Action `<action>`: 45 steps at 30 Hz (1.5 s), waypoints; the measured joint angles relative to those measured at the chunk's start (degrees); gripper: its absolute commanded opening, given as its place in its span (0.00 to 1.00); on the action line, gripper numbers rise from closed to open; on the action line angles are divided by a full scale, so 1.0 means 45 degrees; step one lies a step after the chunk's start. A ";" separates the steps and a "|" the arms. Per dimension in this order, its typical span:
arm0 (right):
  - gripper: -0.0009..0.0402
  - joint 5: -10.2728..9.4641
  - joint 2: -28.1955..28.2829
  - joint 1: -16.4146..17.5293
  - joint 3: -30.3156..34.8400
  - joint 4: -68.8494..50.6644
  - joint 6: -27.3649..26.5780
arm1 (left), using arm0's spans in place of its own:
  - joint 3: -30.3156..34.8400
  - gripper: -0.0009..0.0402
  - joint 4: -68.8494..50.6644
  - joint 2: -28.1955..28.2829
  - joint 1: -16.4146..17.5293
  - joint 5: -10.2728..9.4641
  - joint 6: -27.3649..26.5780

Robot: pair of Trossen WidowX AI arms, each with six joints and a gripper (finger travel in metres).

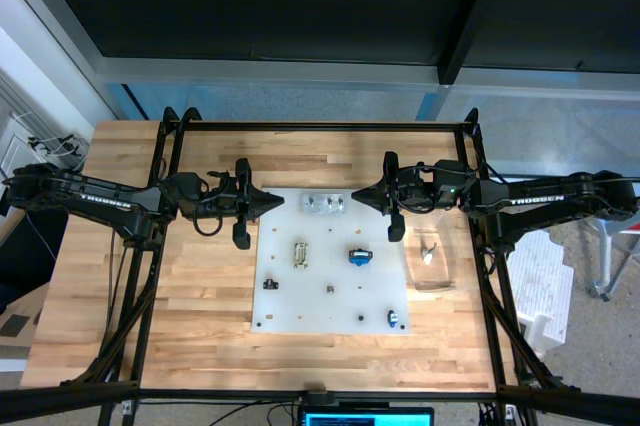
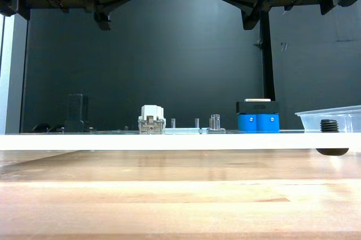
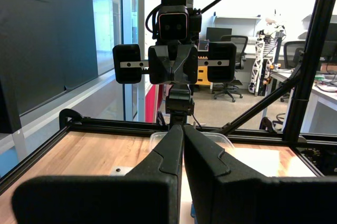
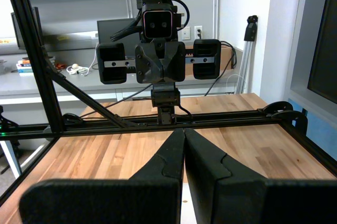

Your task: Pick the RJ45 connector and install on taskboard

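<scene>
High view is showing the left gripper (image 1: 278, 202) hanging above the far left corner of the taskboard (image 1: 300, 311), its jaws pressed together. In the left wrist view its fingers (image 3: 163, 161) are meeting with no gap between them. The low view is showing this gripper raised well clear of the board.

On the board, a silvery socket (image 1: 300, 254) is sitting left of centre. A blue block (image 1: 359, 257) is sitting right of centre, and another blue fitting (image 1: 394, 320) is lying near the near right corner.

The right gripper (image 1: 355, 194) is hovering above the board's far edge, right of the middle and equally high. Its jaws are also closed, and its fingers (image 4: 168, 161) are touching along their length.

The RJ45 connector (image 1: 428, 251) is lying inside a clear tray (image 1: 440, 284) that is resting just beside the board's right edge. It is apart from both grippers.
</scene>
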 measured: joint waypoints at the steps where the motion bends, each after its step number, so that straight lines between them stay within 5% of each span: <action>1: 0.02 0.0000 0.0000 0.0000 0.0005 0.0000 0.0000 | 0.0005 0.02 0.0000 0.0000 -0.0005 0.0005 0.0000; 38: 0.02 0.0000 -0.0015 -0.0005 0.0063 -0.0102 -0.0024 | 0.0000 0.02 -0.0005 0.0000 -0.0005 0.0005 -0.0005; 45: 0.02 0.0005 -0.0699 -0.0005 0.1807 -0.5557 -0.0121 | 0.0000 0.02 -0.0005 -0.0005 -0.0005 0.0005 -0.0005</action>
